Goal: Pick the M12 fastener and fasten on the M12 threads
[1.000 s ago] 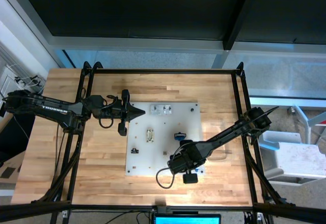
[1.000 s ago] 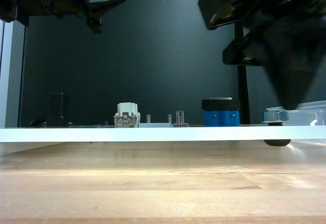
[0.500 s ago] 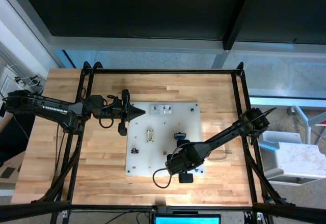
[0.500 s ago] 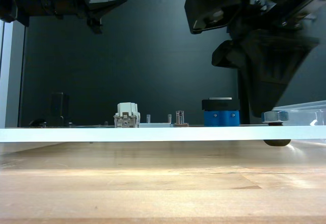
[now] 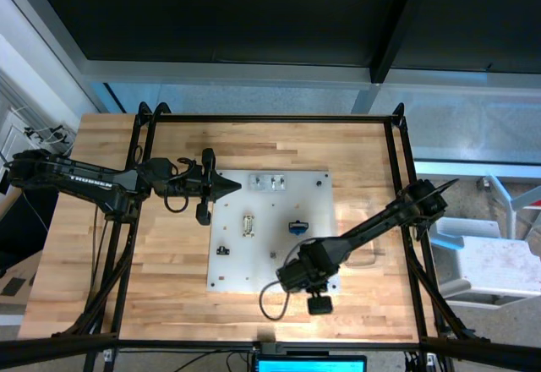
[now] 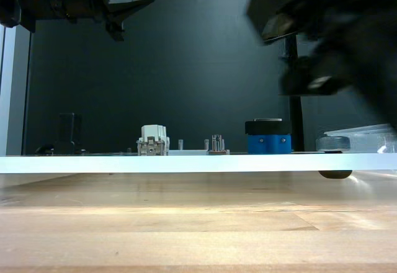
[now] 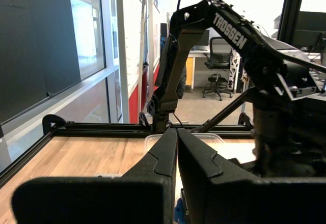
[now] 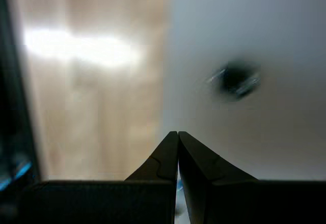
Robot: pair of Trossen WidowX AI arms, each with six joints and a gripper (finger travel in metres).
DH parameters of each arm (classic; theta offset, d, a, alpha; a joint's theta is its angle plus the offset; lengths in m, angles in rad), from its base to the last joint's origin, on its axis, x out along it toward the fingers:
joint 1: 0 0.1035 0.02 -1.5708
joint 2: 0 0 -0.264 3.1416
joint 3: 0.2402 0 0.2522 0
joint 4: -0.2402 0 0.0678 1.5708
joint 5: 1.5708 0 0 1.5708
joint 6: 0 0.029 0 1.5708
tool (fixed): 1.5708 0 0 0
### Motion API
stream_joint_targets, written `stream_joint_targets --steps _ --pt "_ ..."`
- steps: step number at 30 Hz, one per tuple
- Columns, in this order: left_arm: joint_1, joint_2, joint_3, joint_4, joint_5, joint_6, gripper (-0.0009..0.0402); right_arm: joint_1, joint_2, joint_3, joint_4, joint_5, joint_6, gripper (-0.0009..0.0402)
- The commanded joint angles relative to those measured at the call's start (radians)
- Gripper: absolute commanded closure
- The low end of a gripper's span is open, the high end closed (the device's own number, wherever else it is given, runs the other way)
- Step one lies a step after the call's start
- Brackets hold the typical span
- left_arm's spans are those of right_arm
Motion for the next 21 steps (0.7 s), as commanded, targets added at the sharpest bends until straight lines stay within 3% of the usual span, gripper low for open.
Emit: stream_joint_targets --steps 1,14,21 --pt "0.0 0.0 0.0 0.0 0.0 0.0 0.0393 -0.002 -0.008 0.001 -0.004 0.024 0.002 0.0393" --pt "0.0 0.0 0.0 0.0 0.0 0.0 0.0393 -0.003 -0.009 0.0 0.0 0.219 0.109 0.0393" --pt "0.0 0.0 0.0 0.0 0.0 0.0 0.0393 -0.005 -0.009 0.0 0.001 0.273 0.113 0.0393"
